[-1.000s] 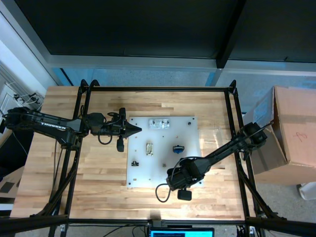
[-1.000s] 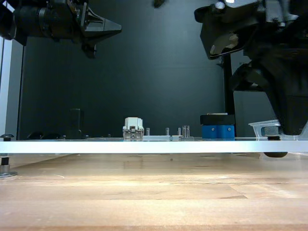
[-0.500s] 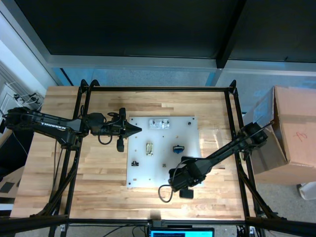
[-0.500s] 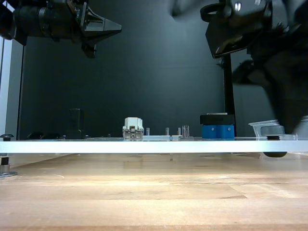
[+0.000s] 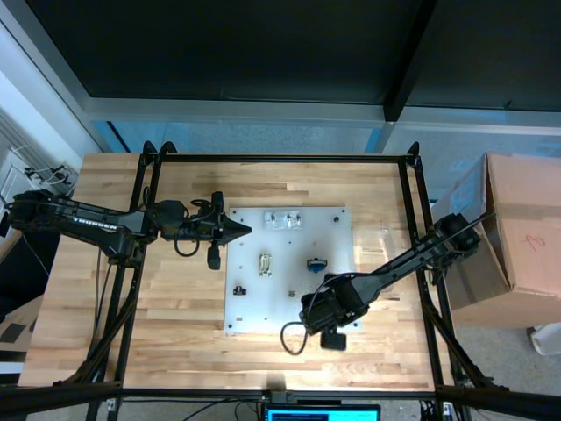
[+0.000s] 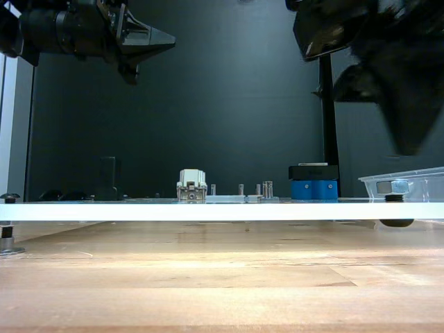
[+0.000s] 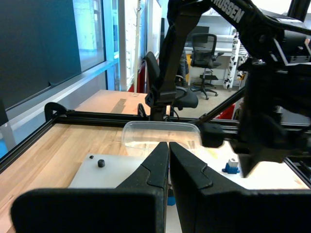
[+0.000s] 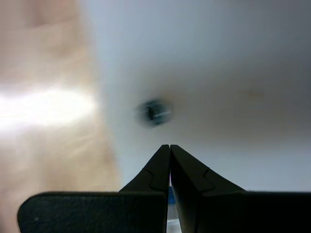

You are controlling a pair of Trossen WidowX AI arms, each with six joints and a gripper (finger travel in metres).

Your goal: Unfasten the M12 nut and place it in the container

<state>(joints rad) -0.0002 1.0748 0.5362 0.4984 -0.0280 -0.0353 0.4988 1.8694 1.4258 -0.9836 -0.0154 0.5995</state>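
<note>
The silver nut (image 6: 400, 186) appears to sit on its short black stud (image 6: 395, 198) at the board's near right edge. In the right wrist view it shows as a blurred round nut (image 8: 155, 111) on the white board (image 8: 233, 73). My right gripper (image 6: 409, 149) hangs a little above the stud, shut with nothing between its fingers (image 8: 169, 145). From above, the right gripper (image 5: 326, 305) covers the stud. The clear container (image 6: 409, 182) stands behind the stud, right of the board (image 5: 254, 307). My left gripper (image 5: 245, 230) hovers shut over the board's far left edge.
A blue block with a black cap (image 6: 313, 184) and a white connector (image 6: 192, 186) stand on the board. The clear container (image 7: 160, 133) also shows in the left wrist view. A cardboard box (image 5: 517, 237) sits beyond the table's right edge.
My right gripper has risen from down at the stud to a little above it, shut and empty. The nut stays on the stud. The left arm has not moved.
</note>
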